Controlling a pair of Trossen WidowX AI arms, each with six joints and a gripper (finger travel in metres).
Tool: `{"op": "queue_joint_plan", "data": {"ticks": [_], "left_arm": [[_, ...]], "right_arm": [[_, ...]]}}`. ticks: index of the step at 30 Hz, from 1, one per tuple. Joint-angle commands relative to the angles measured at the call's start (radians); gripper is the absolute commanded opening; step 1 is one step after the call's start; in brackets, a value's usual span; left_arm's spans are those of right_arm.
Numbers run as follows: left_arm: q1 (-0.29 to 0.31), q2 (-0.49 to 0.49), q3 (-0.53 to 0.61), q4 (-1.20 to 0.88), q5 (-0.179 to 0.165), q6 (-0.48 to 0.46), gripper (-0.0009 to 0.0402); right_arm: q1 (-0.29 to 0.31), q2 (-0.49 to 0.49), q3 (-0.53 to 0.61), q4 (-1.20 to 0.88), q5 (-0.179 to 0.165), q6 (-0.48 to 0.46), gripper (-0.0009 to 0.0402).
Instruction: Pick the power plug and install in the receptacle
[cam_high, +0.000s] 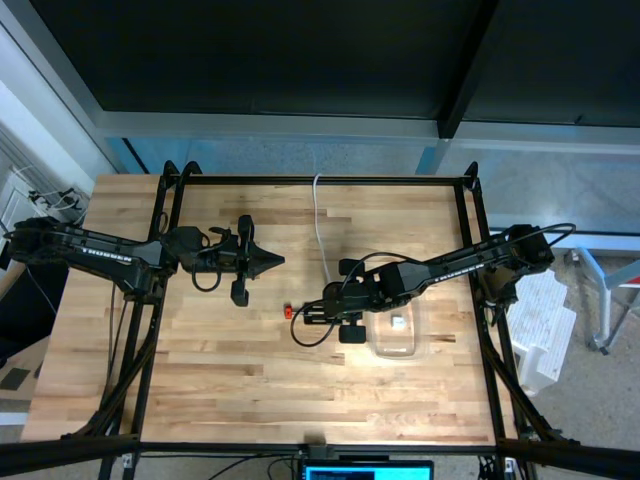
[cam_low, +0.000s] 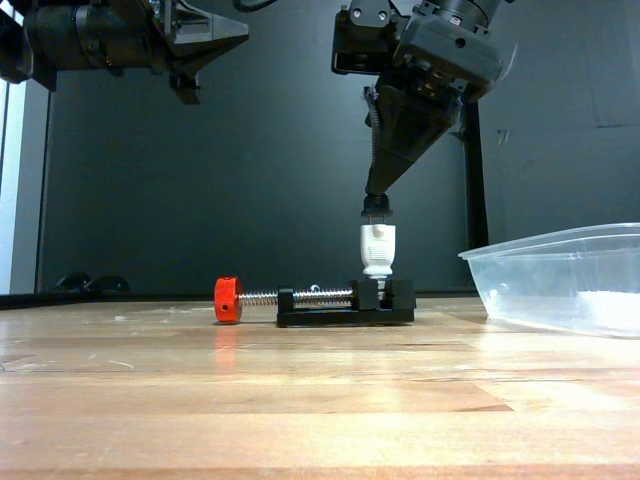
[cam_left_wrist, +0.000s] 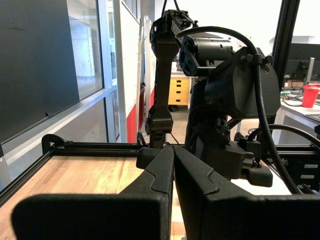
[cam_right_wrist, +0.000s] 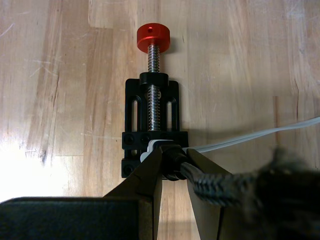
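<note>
The right gripper (cam_low: 376, 196) points straight down over the middle of the light wooden table (cam_high: 250, 370). Its two tapered black fingers (cam_right_wrist: 150, 172) are nearly closed, pinching the tiny black power plug (cam_low: 376, 210) between their tips. The power plug stands upright and touches the top of the receptacle (cam_low: 377, 250), a small white socket head. How far it has gone in, I cannot tell. In the right wrist view a black braided cord (cam_right_wrist: 215, 187) leads away from the plug (cam_right_wrist: 172, 164) beside one finger.

The receptacle stands upright in the small black metal vise (cam_low: 345, 303), which lies flat on the table. The vise's silver threaded screw ends in a round red knob (cam_low: 227, 300) on the left. A long white cable (cam_high: 320, 225) runs from the vise toward the far edge of the table.

Just right of the vise sits a clear, shallow plastic tray (cam_high: 408, 345), and a small white square block (cam_high: 398, 322) lies inside it.

The left gripper (cam_high: 268, 261) hangs high above the table, well left of the vise, pointing right toward the other arm. In the left wrist view its black fingers (cam_left_wrist: 197, 175) are pressed together with nothing between them.
</note>
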Motion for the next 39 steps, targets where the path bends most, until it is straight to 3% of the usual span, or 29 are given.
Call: {"op": "queue_joint_plan", "data": {"ticks": [1, 19, 33, 39], "left_arm": [[0.0, 0.0, 0.0, 0.0, 0.0, 0.0, 0.0], [0.0, 0.0, 0.0, 0.0, 0.0, 0.0, 0.0], [0.0, 0.0, 0.0, 0.0, 0.0, 0.0, 0.0], [0.0, 0.0, 0.0, 0.0, 0.0, 0.0, 0.0]], "right_arm": [[0.001, 0.0, -0.008, -0.002, -0.003, 0.001, 0.0], [0.011, 0.0, -0.133, 0.136, -0.003, 0.005, 0.0], [0.018, -0.005, -0.137, 0.148, -0.001, 0.005, 0.0], [0.021, -0.01, -0.137, 0.151, 0.027, 0.0, 0.0]]}}
